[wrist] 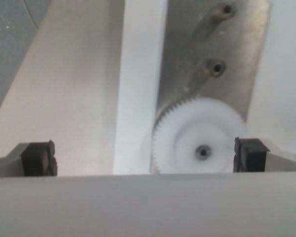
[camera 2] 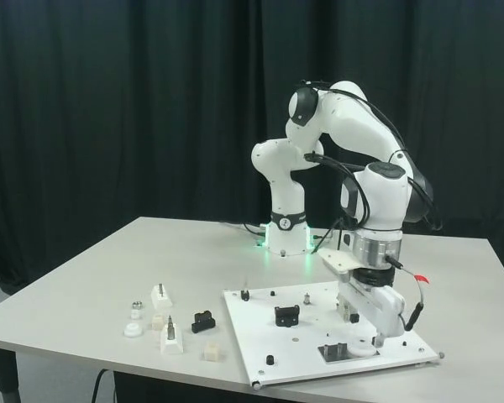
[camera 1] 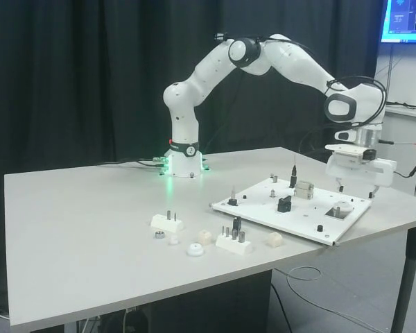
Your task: Pick medium gear.
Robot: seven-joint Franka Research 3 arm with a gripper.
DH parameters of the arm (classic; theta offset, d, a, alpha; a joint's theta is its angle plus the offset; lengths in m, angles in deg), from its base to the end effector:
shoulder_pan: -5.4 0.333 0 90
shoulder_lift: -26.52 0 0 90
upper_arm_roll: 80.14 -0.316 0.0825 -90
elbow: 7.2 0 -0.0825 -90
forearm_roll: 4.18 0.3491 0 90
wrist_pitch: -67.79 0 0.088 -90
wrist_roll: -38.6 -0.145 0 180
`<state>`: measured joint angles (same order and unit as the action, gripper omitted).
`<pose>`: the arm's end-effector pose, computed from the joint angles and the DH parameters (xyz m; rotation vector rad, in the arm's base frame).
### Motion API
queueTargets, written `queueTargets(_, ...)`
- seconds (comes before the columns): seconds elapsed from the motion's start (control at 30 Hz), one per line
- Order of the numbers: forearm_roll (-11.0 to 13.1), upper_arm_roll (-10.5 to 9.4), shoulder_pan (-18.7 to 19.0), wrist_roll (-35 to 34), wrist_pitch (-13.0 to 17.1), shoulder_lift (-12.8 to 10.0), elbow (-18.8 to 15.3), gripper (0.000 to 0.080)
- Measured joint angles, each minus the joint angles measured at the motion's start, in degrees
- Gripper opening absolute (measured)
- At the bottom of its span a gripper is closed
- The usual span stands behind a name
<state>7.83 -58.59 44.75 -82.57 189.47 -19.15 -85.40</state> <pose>0.6486 0.2801 0.2462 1.9339 -2.4541 0.1361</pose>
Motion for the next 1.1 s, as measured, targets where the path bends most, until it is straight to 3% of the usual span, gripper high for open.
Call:
queueTargets(0.6, 0.0, 1.67, 0.2, 1.4, -4.1, 0.5, 0.3, 0.08)
queueTargets(1.1, 0.0, 2.23, 0.1, 2.1, -5.2, 0.4, -0.2, 0.08)
